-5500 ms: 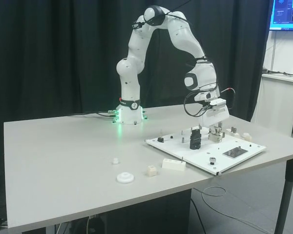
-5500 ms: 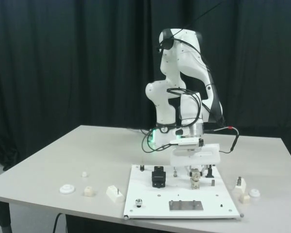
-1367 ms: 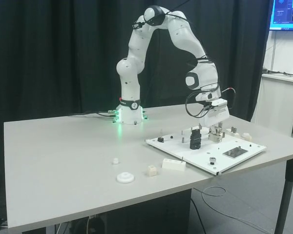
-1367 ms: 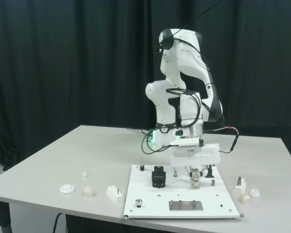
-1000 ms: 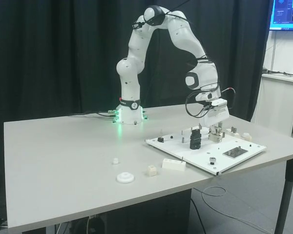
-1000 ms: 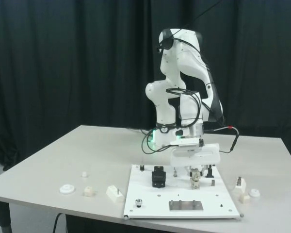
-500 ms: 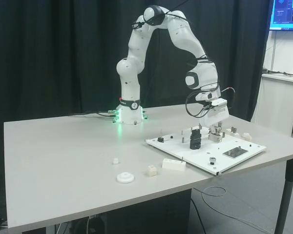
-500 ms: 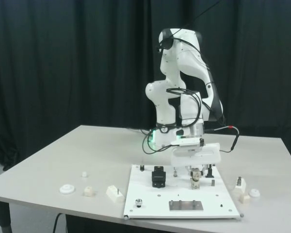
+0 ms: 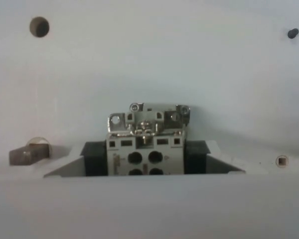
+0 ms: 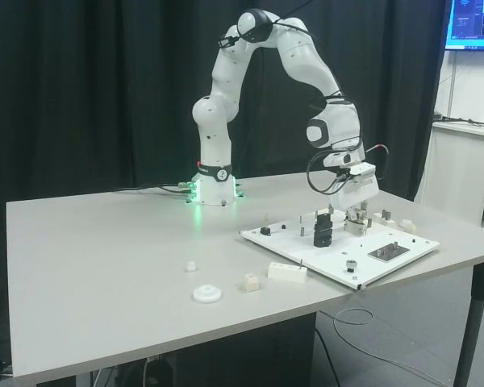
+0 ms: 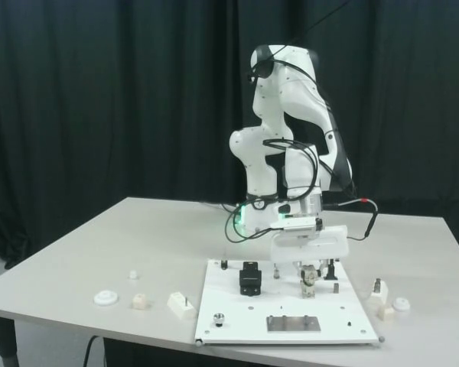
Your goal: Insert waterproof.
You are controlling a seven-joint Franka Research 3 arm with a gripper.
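Directly beneath the pincer [image 11: 310, 269] the plug [image 9: 146, 142] is seen — held clamped between the two black pads, its pin face turned toward the wrist camera. It stands upright on the white board [image 11: 237, 325] at the bench's [image 10: 105, 250] right end, so the coming push is judged to be straight down — no sideways shift seems needed.

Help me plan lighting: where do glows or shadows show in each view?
First room view: green glow at the base, a lit screen in the corner. Second room view: the same green glow. Wrist view: board evenly lit, faint shadow around the connector.
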